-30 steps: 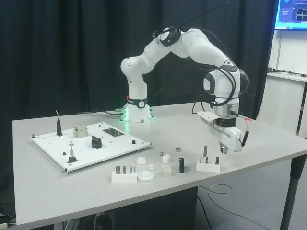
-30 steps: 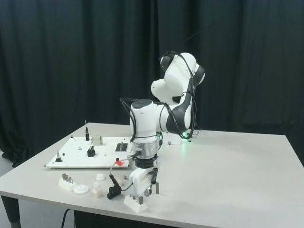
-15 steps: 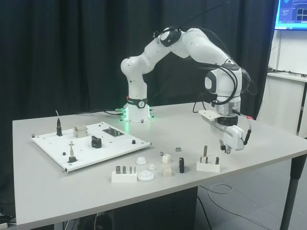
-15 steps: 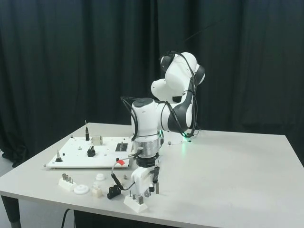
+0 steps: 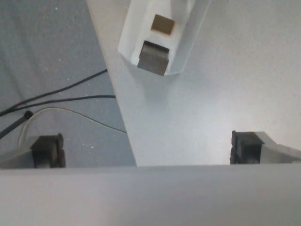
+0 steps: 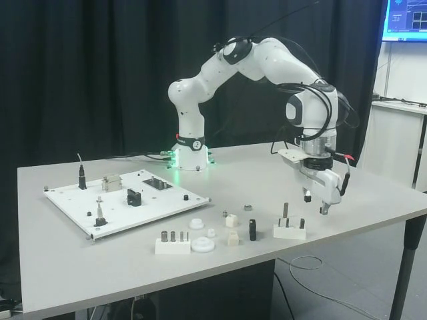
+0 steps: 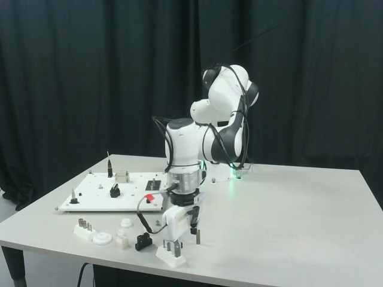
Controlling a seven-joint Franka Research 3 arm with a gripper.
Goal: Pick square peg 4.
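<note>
The tool [image 6: 316, 204] has lifted a little and swung farther toward the worktop's right edge since a second ago, and it now hangs just beyond the small white peg block [image 6: 289, 231]. Over on the left, the white board [image 6: 127, 199] sits flat on the grey worktop [image 6: 87, 260] with its fittings on it. Moving across, there's a long white block with three pegs [image 6: 173, 245], a white gear [image 6: 203, 245] touching its end, then small white pieces and a black clip [image 6: 253, 229]. Next comes the peg block near the front edge, and the square peg [image 6: 301, 223] stands upright in its right-hand end, untouched. From the wrist, both fingers [image 5: 47, 151] stand wide apart with nothing between them, the peg block [image 5: 160, 35] lying ahead of them
</note>
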